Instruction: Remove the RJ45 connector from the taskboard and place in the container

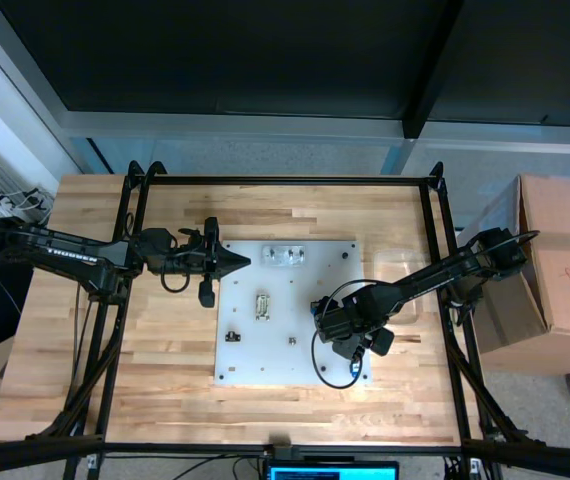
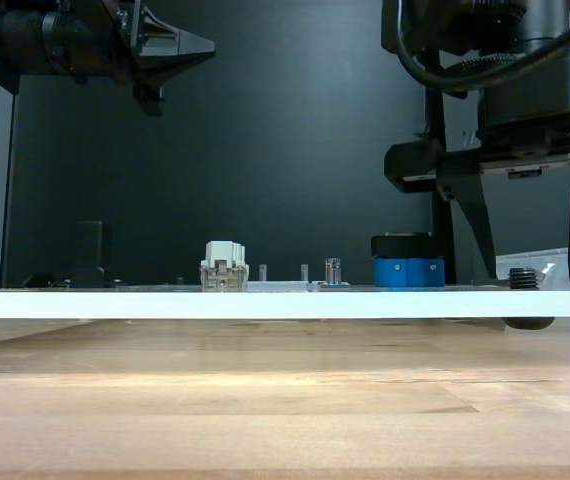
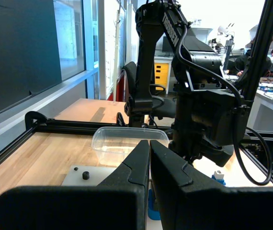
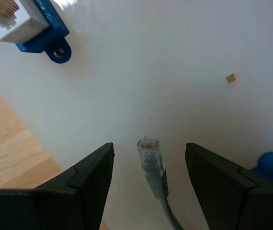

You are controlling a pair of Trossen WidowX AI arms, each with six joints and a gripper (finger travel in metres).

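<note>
The RJ45 connector (image 4: 150, 158), a clear plug on a grey cable, lies free on the white taskboard (image 4: 184, 57), clear of its seat. Its socket (image 4: 9, 17) sits empty in a blue mount (image 2: 408, 271). My right gripper (image 4: 149, 146) hangs open just above the board with the plug between its fingers (image 4: 86, 177), untouched by either. In the low view the right gripper (image 2: 530, 250) stands wide apart over the board's right end. My left gripper (image 1: 230, 262) is shut on nothing, held high at the board's left edge. The clear container (image 3: 127, 141) sits beyond the board.
The container (image 1: 405, 275) stands just right of the board's far right part. A white connector block (image 2: 223, 272) and a small metal post (image 2: 332, 270) stand mid-board. A black cable (image 1: 320, 360) loops under the right arm. A cardboard box (image 1: 555, 260) is at the right.
</note>
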